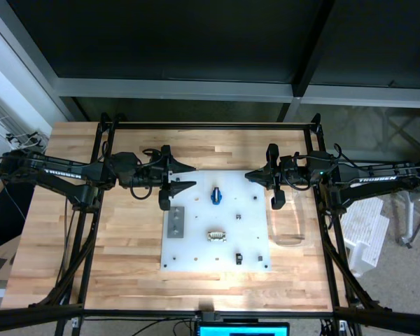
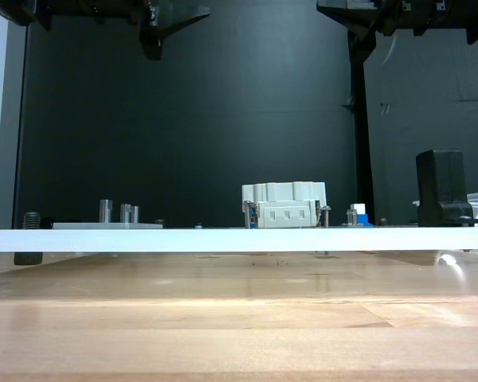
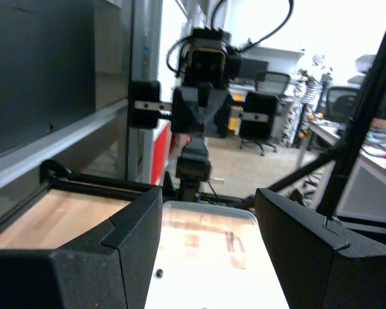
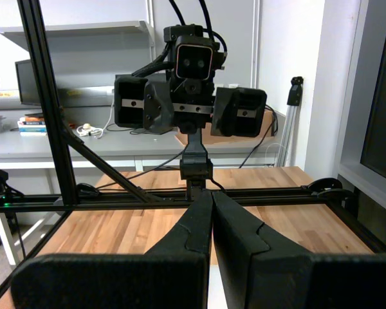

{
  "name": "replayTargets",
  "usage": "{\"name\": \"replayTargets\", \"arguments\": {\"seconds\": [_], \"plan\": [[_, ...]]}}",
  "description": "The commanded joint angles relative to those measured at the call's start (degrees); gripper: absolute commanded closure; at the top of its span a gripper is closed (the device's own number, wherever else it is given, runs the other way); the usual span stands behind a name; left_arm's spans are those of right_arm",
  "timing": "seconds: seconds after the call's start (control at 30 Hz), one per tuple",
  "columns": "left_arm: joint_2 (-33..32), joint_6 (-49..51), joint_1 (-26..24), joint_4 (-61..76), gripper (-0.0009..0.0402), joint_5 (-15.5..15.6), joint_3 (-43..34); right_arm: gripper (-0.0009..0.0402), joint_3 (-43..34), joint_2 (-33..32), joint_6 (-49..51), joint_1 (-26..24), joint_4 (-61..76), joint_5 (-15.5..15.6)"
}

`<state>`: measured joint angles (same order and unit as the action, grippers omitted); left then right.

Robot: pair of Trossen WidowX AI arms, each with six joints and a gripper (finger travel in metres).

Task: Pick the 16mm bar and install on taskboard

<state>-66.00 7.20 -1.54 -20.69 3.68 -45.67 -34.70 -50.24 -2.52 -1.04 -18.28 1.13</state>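
I cannot pick out a 16mm bar lying free or held in any view. A grey metal plate (image 1: 175, 222) sits at the left of the white taskboard (image 1: 196, 248), and short metal pegs (image 2: 105, 210) stand upright on it. My left gripper (image 1: 187, 176) hovers above the board's far left corner, open with nothing between its fingers (image 3: 135, 219). Facing it over the far right corner, my right gripper (image 1: 252, 175) is shut and holds nothing; its fingers (image 4: 199, 225) are pressed together. Both grippers are well above the board.
On the board are a blue part (image 1: 216, 195), a white connector (image 2: 284, 204) and a black block (image 2: 442, 187). A clear container (image 1: 290, 224) stands on the wooden table just right of the board. A black frame surrounds the table.
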Motion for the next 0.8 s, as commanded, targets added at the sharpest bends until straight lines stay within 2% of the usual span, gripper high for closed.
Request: {"name": "replayTargets", "arguments": {"seconds": [0.03,0.3,0.4,0.8], "plan": [[0.0,-0.2,0.0,1.2,0.0204,-0.6,0.0,0.0393,0.0,0.0,0.0,0.0,0.0,0.0],[0.0,-0.2,-0.1,1.1,0.0237,-3.7,0.0,0.0393,0.0,0.0,0.0,0.1,0.0,0.0],[0.0,-1.5,-0.1,1.3,0.0253,-3.7,0.0,0.0393,0.0,0.0,0.0,0.0,0.0,0.0],[0.9,-5.4,-0.1,1.0,0.0397,-3.2,0.0,0.0393,0.0,0.0,0.0,0.0,0.9,0.0]]}}
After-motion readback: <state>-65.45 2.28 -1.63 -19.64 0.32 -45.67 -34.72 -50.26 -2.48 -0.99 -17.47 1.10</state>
